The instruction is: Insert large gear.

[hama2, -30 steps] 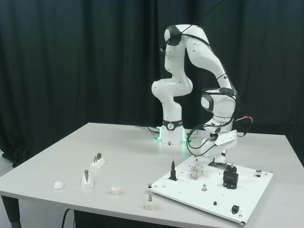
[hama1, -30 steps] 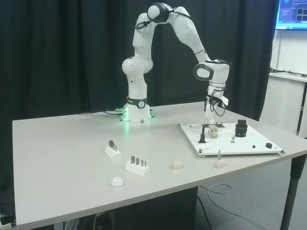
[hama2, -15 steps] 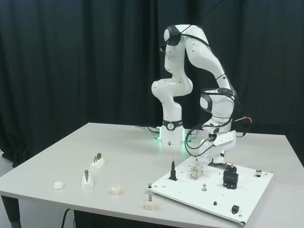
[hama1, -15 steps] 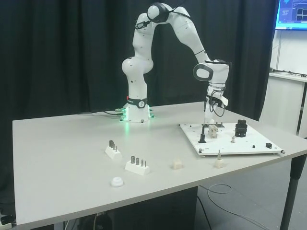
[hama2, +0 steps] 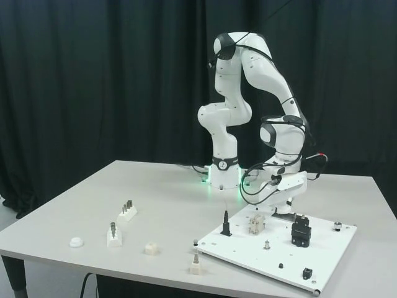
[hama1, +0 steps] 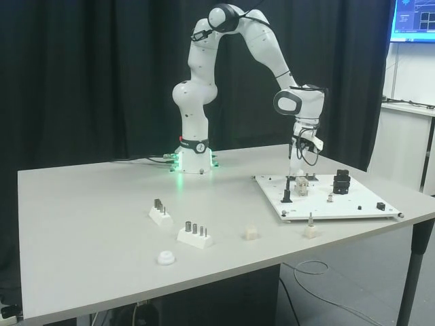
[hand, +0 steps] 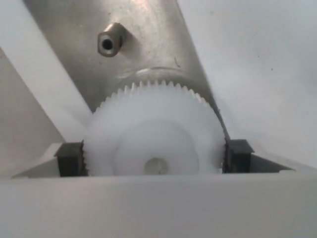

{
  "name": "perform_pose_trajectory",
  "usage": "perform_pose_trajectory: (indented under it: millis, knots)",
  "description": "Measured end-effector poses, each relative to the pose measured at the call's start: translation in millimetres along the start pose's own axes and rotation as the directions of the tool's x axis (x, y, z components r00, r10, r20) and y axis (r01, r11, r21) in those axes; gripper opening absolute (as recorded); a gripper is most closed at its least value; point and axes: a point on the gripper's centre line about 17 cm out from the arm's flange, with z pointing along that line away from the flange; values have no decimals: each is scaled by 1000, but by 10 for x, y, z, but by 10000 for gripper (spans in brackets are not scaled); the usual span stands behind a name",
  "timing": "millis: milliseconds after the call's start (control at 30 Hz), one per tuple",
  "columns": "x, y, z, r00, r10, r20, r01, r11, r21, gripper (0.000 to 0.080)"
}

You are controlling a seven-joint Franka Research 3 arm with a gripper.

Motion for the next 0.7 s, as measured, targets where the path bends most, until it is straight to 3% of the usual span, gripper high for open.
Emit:
perform_pose_trajectory:
  millis: [700]
  knots:
    - [-4,3,21,1000,-3,2,3,1000,-1,597]
